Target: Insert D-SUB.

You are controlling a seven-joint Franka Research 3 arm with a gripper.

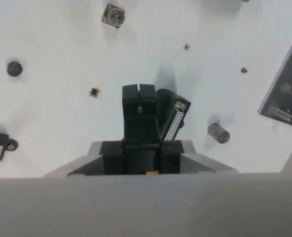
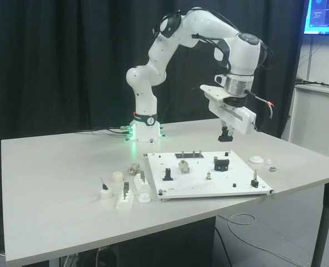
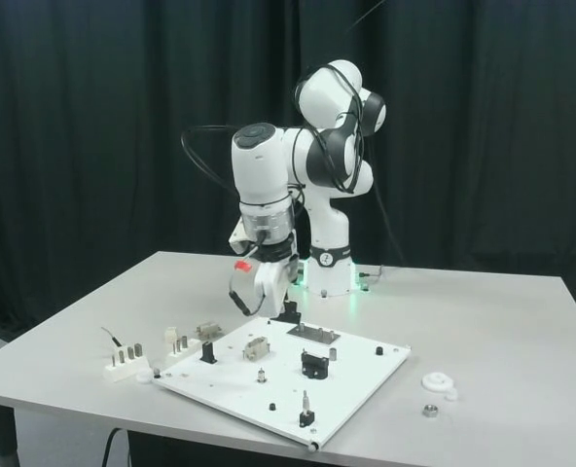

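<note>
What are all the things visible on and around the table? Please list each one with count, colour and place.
Table: one, grey, under everything.
Board: one, white, on the table before the arm's base.
D-SUB connector: one, black, held above the board.
Fixtures on the board: several, black or grey.
Small parts: several, mostly white, on the table beside the board.
Gears: a few, white, on the table at the board's other side.
Curtain: black, behind.
Arm: one, white, green light at its base.
Gripper: one, black fingers shut on the connector.

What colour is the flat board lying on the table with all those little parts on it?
The board is white, lying on the grey table. The first room view shows it best.
</note>
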